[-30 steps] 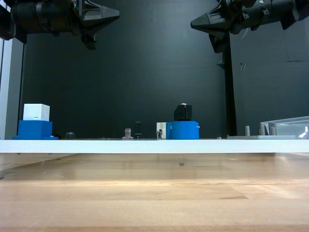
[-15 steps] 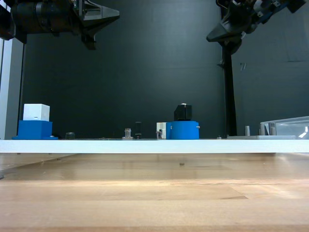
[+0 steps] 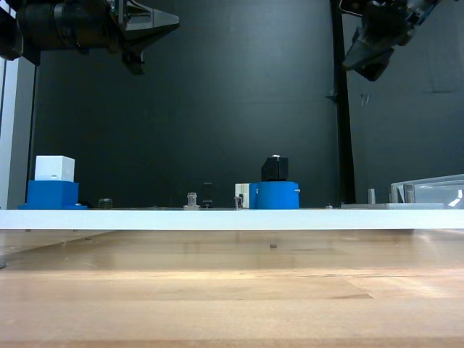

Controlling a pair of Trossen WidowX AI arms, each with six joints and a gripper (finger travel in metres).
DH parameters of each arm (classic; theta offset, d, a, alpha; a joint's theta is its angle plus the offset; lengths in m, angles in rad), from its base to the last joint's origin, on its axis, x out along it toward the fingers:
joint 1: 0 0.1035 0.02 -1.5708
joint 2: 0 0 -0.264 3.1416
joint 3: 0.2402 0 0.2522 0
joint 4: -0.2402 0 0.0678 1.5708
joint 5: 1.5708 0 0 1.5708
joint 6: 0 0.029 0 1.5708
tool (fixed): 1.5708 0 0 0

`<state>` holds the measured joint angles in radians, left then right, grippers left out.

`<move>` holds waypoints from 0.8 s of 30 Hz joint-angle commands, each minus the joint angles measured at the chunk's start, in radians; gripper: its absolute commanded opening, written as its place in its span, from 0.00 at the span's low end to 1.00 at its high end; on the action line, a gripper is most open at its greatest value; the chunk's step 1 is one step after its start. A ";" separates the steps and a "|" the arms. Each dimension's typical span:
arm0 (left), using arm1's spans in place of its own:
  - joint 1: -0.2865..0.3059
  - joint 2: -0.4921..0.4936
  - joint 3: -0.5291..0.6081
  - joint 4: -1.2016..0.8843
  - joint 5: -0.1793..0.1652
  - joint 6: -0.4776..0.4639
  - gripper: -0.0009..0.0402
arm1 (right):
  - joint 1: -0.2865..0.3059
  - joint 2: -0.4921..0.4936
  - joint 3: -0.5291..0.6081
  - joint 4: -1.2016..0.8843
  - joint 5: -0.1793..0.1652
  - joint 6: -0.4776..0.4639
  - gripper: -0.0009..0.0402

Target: Pick the 16mm cylinder and place it in the taskboard

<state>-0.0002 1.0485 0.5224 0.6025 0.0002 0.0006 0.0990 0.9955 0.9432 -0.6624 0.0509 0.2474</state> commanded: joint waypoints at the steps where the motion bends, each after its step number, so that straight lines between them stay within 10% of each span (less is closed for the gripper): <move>1: 0.000 0.000 0.000 0.000 0.000 0.000 0.02 | 0.019 0.004 0.014 -0.067 0.012 0.036 0.02; 24: 0.000 0.000 0.000 0.000 0.000 0.000 0.02 | 0.140 0.033 0.037 -0.336 0.010 0.228 0.02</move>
<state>-0.0002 1.0485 0.5224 0.6022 -0.0002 0.0006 0.2295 1.0283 0.9810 -0.9806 0.0605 0.4660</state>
